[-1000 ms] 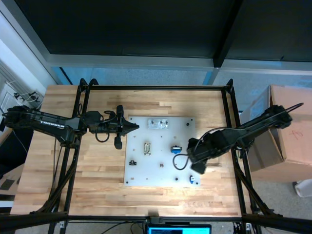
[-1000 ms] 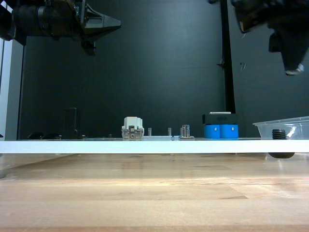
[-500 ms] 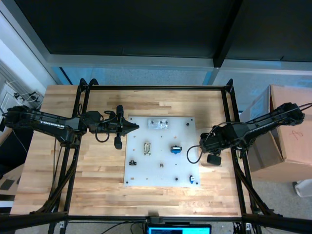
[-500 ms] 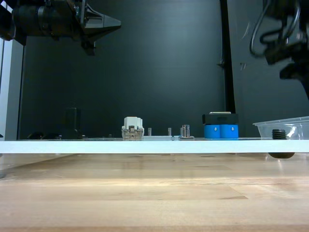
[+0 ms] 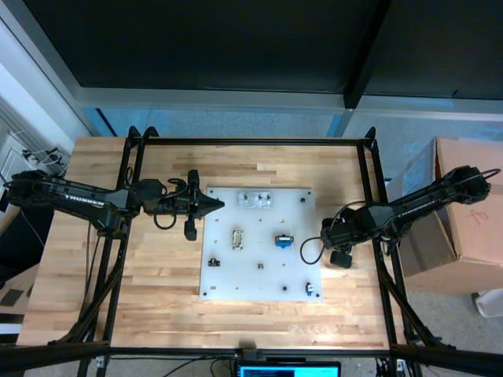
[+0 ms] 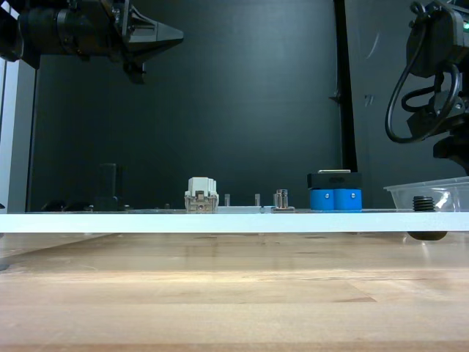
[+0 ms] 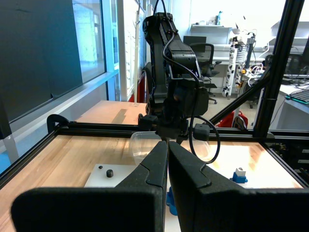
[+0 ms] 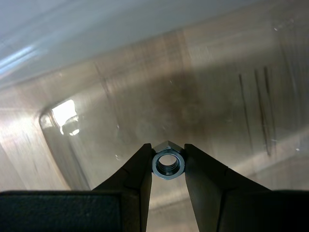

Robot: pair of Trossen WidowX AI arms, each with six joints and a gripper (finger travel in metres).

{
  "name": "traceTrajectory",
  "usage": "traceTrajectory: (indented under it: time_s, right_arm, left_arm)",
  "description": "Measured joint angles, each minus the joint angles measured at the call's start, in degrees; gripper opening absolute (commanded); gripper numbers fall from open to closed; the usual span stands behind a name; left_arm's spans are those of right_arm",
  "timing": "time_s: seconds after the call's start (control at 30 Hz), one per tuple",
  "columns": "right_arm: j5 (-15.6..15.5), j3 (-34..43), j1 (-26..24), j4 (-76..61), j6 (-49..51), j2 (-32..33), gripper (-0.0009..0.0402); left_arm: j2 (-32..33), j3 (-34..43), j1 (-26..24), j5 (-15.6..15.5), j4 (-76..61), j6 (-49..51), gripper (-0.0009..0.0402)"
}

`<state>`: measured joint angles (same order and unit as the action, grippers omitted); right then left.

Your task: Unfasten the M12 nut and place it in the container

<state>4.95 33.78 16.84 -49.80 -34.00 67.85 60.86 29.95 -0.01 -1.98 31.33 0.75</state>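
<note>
The small silver nut [image 8: 168, 165] is pinched in the right gripper [image 8: 168, 155] and held over the clear plastic container [image 8: 96, 106], off the bare black ribbed stud [image 6: 423, 203]. The left gripper [image 7: 167, 145] is seen closed and empty, high over the wooden worktop's [image 5: 157, 275] left.

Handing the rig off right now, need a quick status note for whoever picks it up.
Left gripper: shut, holding nothing, raised at the left edge of the white board.
Right gripper: shut on the M12 nut, held above the clear container right of the board.
Stud: bare, ribs showing.
Done: nut is off its stud.
Left: release the nut into the container.
</note>
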Motion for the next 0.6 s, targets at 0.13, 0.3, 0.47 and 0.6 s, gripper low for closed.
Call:
traceTrajectory:
  time_s: [0.13, 0.3, 0.47, 0.6]
  right_arm:
    - [0.0, -0.6, -0.1, 0.5, 0.0, 0.0, 0.0114]
    - [0.0, -0.7, -0.1, 0.5, -0.5, 0.0, 0.0185]
    - [-0.2, 0.2, -0.1, -0.4, -1.0, 0.0, 0.0240]
    - [0.0, 2.4, -0.1, -2.2, 0.0, -1.1, 0.0262]
  left_arm:
    - [0.0, 0.0, 0.0, 0.0, 0.0, 0.0, 0.0000]
    - [0.0, 0.0, 0.0, 0.0, 0.0, 0.0, 0.0000]
    - [0.0, 0.0, 0.0, 0.0, 0.0, 0.0, 0.0000]
    - [0.0, 0.0, 0.0, 0.0, 0.0, 0.0, 0.0000]
